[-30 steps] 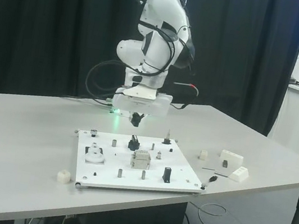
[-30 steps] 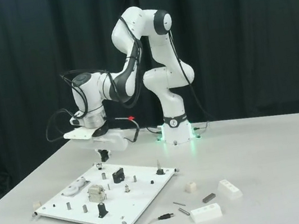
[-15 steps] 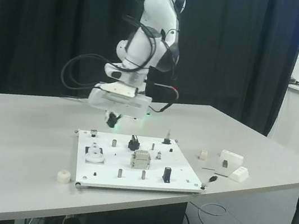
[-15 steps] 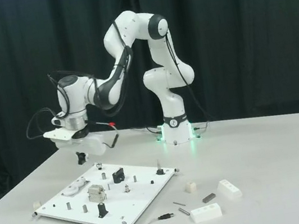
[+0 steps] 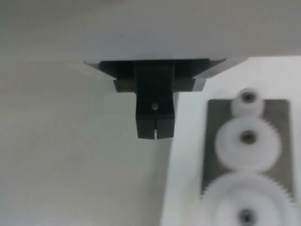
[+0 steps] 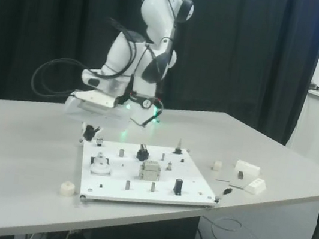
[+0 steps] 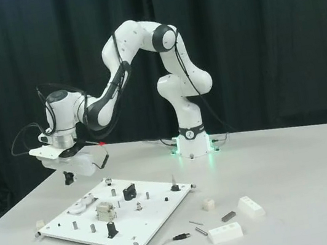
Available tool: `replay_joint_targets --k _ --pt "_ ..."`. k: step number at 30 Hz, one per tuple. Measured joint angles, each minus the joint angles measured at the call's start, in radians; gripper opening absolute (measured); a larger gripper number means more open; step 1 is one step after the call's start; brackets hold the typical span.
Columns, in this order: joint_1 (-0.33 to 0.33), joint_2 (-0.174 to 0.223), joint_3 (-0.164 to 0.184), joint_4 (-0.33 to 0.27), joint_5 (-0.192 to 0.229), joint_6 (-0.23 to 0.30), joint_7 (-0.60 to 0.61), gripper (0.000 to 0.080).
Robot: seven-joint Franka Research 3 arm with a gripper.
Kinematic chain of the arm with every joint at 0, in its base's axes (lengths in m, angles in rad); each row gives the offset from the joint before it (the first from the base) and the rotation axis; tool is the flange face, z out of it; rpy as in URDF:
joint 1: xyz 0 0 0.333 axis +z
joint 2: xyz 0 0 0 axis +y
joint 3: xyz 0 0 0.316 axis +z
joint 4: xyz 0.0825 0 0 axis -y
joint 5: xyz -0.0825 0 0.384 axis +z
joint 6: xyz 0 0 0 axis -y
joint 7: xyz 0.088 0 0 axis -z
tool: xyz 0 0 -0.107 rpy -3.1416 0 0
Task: Place D-SUB.
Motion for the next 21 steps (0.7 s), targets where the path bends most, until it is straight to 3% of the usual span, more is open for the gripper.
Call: replay_joint_targets --k 8,21 --pt "-0.049 0.079 0.011 0.052 0.042 0.034 -0.058 0.0153" --pt "-0.102 0.204 0.032 0.154 0.086 0.038 -0.144 0.0153"
